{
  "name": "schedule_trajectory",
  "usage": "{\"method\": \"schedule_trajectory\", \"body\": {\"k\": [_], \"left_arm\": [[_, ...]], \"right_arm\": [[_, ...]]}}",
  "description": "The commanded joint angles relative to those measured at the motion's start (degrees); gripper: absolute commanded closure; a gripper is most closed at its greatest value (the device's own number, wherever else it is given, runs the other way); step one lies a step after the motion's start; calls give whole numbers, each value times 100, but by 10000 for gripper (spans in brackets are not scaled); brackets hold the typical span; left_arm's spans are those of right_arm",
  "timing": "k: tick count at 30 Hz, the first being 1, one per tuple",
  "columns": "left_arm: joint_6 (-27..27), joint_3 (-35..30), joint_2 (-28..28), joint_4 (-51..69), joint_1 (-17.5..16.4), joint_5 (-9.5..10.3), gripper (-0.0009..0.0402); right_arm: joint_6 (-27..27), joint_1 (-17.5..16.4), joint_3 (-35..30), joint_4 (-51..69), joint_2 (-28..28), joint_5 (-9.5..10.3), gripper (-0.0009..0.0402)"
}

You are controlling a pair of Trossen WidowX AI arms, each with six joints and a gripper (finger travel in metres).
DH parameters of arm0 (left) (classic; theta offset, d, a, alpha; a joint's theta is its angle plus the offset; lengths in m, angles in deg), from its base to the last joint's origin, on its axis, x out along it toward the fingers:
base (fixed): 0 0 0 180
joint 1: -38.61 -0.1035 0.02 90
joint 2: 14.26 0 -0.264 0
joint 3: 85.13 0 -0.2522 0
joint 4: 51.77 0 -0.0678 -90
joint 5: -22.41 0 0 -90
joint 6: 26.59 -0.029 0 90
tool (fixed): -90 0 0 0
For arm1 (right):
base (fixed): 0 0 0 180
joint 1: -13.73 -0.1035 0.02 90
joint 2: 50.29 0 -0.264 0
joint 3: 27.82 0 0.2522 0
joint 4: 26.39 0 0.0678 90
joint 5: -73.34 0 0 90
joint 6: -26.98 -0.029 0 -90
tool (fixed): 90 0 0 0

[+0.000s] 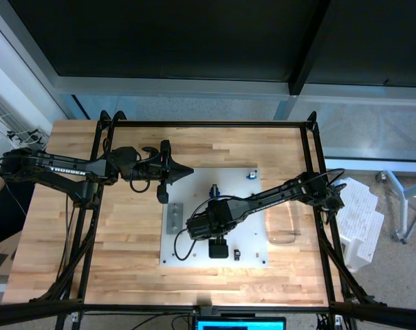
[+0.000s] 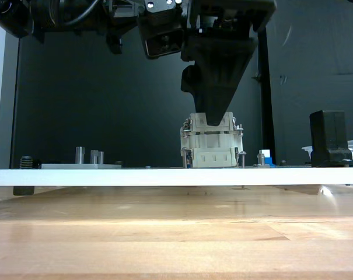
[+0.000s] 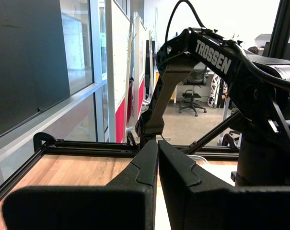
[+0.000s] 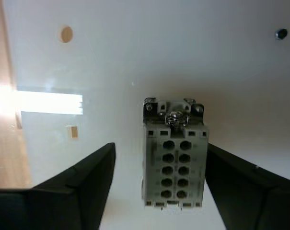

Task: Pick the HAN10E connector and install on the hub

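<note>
The grey-beige HAN10E connector [image 2: 194, 129] sits stacked on top of the cream hub [image 2: 211, 154] on the white board. In the right wrist view the connector [image 4: 175, 163] shows its ten sockets, and the hub under it is hidden. My right gripper [image 4: 160, 149] is open and straddles the connector: one finger stands clearly apart, the other close beside it. From table height the right gripper [image 2: 214, 119] hangs directly over the stack. From above, the right gripper [image 1: 218, 246] hides both parts. My left gripper [image 1: 183, 170] is shut and empty at the board's back left, with its fingers [image 3: 147, 165] pressed together.
On the white board [image 1: 256, 206] are a grey metal block with two holes [image 1: 173, 218], a blue part [image 1: 213, 189] and a small black part [image 1: 238, 255]. A clear tray [image 1: 285, 227] lies to the right. A black block [image 2: 328, 137] stands right of the stack.
</note>
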Motion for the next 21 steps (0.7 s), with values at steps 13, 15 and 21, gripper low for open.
{"method": "schedule_trajectory", "body": {"k": [13,15,21], "left_arm": [[0,-2,0,0,-2,0,393],[0,-2,0,4,0,0,393],[-2,-2,0,4,-2,0,393]], "right_arm": [[197,-39,1049,-223,-1399,-13,102],[197,-42,1311,-404,-1646,-13,110],[175,-39,1891,-951,-2177,-24,138]]}}
